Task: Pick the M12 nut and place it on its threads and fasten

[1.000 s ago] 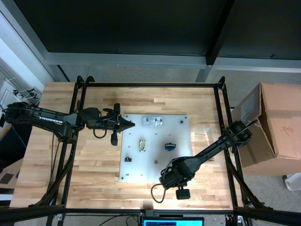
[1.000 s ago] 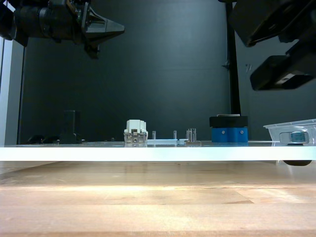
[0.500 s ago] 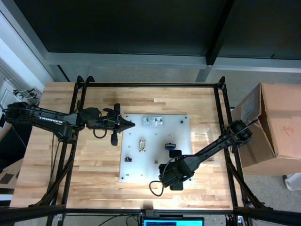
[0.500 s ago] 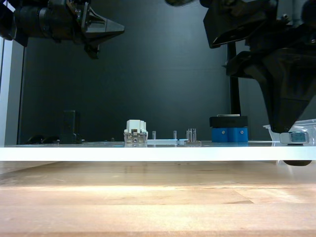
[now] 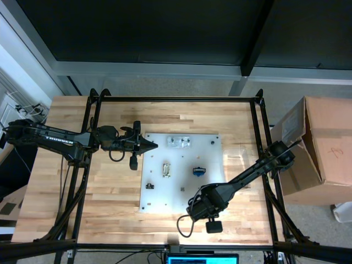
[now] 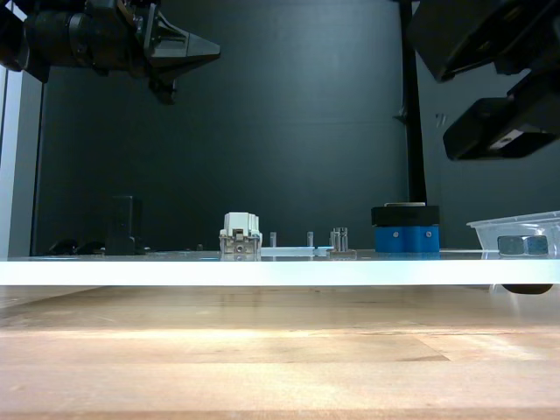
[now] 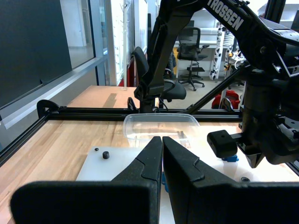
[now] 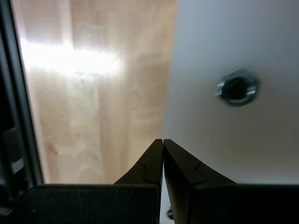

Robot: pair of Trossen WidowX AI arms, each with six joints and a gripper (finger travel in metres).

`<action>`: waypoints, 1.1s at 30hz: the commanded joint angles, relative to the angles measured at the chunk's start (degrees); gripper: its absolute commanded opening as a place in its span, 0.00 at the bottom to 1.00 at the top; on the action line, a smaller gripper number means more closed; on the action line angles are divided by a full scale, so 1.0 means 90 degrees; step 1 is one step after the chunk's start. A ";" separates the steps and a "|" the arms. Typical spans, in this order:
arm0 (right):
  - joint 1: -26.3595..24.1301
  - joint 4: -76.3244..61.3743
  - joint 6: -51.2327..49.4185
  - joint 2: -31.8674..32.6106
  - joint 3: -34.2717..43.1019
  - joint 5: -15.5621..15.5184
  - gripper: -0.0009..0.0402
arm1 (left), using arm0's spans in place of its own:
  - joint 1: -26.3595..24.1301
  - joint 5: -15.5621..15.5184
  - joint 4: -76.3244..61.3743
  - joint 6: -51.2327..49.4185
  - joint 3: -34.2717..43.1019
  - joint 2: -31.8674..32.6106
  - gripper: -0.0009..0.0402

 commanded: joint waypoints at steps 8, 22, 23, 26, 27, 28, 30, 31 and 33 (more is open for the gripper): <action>-0.0017 -0.0109 0.0180 -0.0058 0.0002 0.1224 0.02 | 0.0002 0.0002 -0.0007 0.0002 0.0000 -0.0002 0.02; -0.0017 0.0121 0.0486 -0.0007 0.0002 0.1797 0.02 | 0.0000 0.0002 -0.0029 0.0005 0.0000 0.0000 0.02; -0.0017 0.0138 0.0440 0.0000 0.0002 0.1668 0.02 | 0.0000 0.0002 -0.0029 0.0002 0.0000 0.0000 0.02; -0.0015 0.0206 0.0080 0.0017 0.0002 0.1035 0.02 | 0.0000 0.0002 -0.0032 0.0002 0.0000 0.0000 0.02; -0.0015 0.0206 -0.0017 0.0017 0.0002 0.0794 0.02 | 0.0000 0.0002 -0.0032 0.0002 0.0000 0.0000 0.02; -0.0015 0.0206 -0.0051 0.0017 0.0002 0.0588 0.02 | 0.0002 0.0002 -0.0032 0.0002 0.0000 0.0000 0.02; -0.0015 0.0165 -0.0049 0.0010 0.0000 0.0437 0.02 | 0.0000 0.0002 -0.0032 0.0002 0.0000 0.0000 0.02; -0.0015 0.0129 -0.0046 -0.0007 0.0002 0.0447 0.02 | 0.0000 0.0002 -0.0036 0.0002 0.0000 0.0000 0.02; -0.0015 0.0075 -0.0044 -0.0032 0.0002 0.0452 0.02 | 0.0000 0.0002 -0.0051 0.0002 0.0000 0.0000 0.02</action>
